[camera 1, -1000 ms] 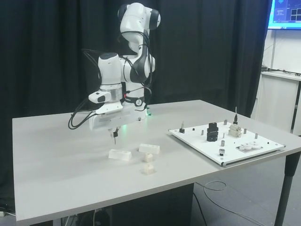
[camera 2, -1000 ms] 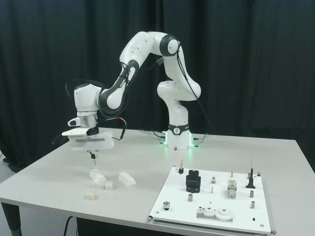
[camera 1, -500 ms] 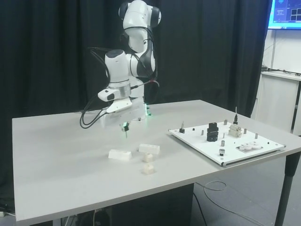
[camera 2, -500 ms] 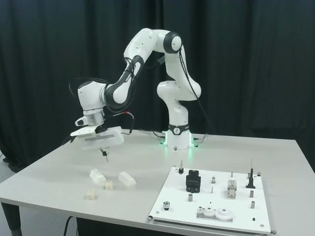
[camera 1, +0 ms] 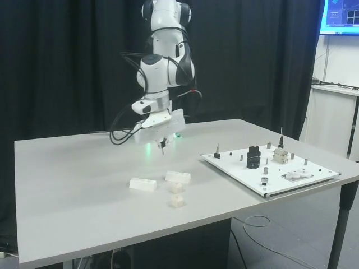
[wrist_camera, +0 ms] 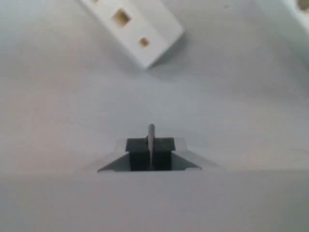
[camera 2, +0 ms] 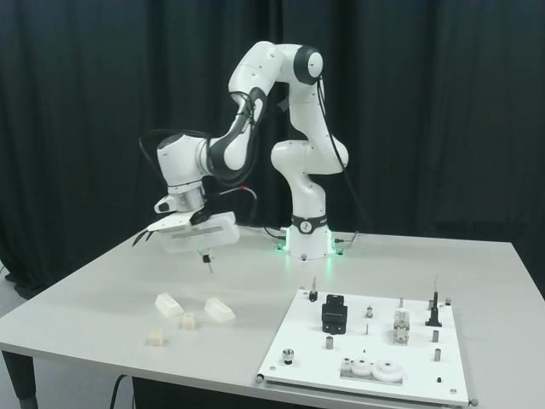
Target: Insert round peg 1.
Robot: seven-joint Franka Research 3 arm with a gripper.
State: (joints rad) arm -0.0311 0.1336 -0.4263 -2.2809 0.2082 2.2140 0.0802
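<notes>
The gripper (camera 1: 162, 147) hangs in the air above the grey table (camera 1: 73, 185), well clear of its surface, with the wrist tilted; its two black fingers (wrist_camera: 137, 147) are pinched on a thin grey round peg (wrist_camera: 151, 145), which sticks out past the fingertips, as the wrist view shows. In the second room view the gripper (camera 2: 205, 261) with the round peg (camera 2: 207, 265) is above the middle part of the table (camera 2: 102, 290), between the arm's base (camera 2: 309, 241) at the far edge and the small white blocks nearer the front edge. Two long white blocks lie on the table, one (camera 1: 143, 184) beside the other (camera 1: 178, 177), with two small cube blocks (camera 1: 176, 200) just in front of them. In the wrist view a long white block (wrist_camera: 140, 26) with a square hole and a round hole in its upper face lies on the table, apart from the peg's tip. A white board (camera 1: 241, 168) carrying small black, grey and white parts lies well apart from the gripper, toward the table's other side edge
</notes>
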